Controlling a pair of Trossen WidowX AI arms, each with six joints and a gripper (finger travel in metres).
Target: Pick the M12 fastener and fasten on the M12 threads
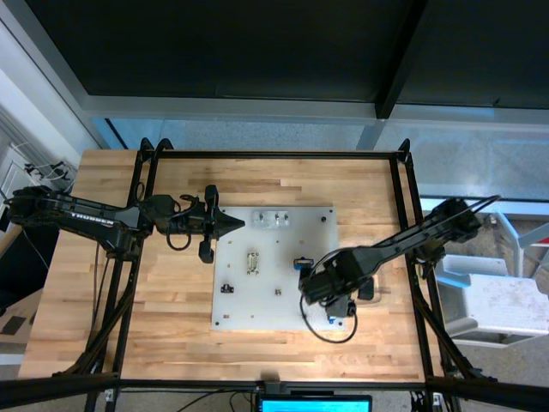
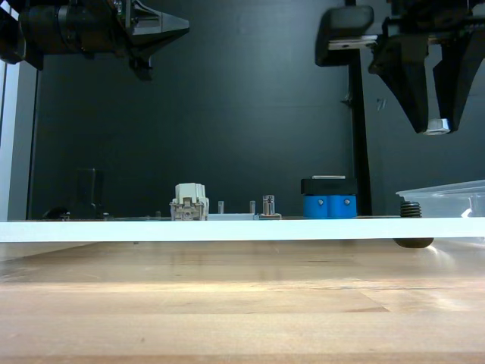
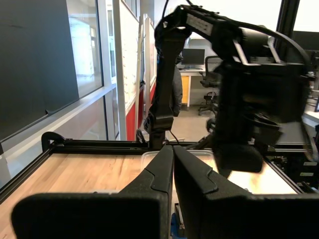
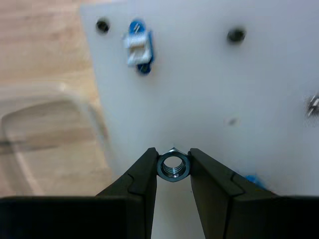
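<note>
Carry step: right gripper (image 2: 435,121) fingers pinch M12 nut (image 4: 173,166) high above board (image 2: 227,227). Bare stud (image 2: 410,208) lies at 7 o'clock below nut. You must centre, lower, twist. Left gripper (image 2: 163,30) hangs far off, fingers together.

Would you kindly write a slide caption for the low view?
Right pincer, shut on the nut, hangs above and right of the bare stud; left pincer, shut, sits high at left.

Glass panels (image 3: 82,55), a desk (image 3: 192,73) and office chair (image 3: 210,97) stand beyond the wooden table (image 3: 75,172).
</note>
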